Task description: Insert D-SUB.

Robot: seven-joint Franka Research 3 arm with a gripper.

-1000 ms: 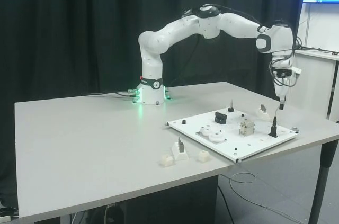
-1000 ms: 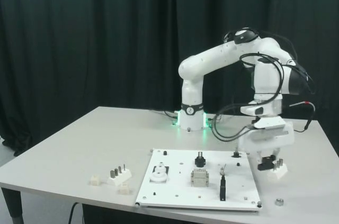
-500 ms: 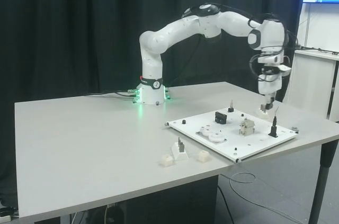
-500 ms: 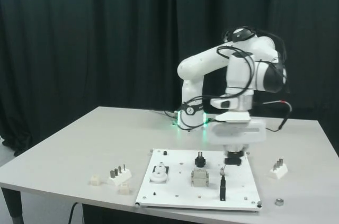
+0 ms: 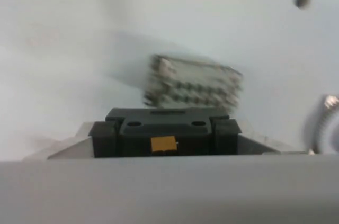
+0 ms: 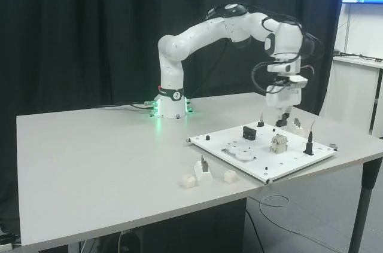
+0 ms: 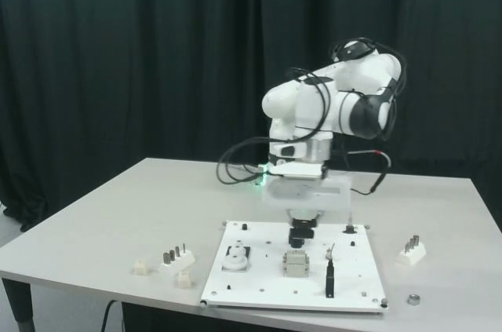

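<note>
Black curtains close off the room behind the grey bench, on which the white arm is bolted. We note a white board lying flat near the bench's front edge, carrying several small fixtures. The tool hangs low above the board's middle. In the wrist view we see it pinching a black D-SUB plug between its fingers. The matching D-SUB socket, a grey block with rows of pins, sits on the board just beyond the plug, apart from it. In the second room view the socket lies just in front of the tool. A white holder with pegs stands on the bench beside the board.
</note>
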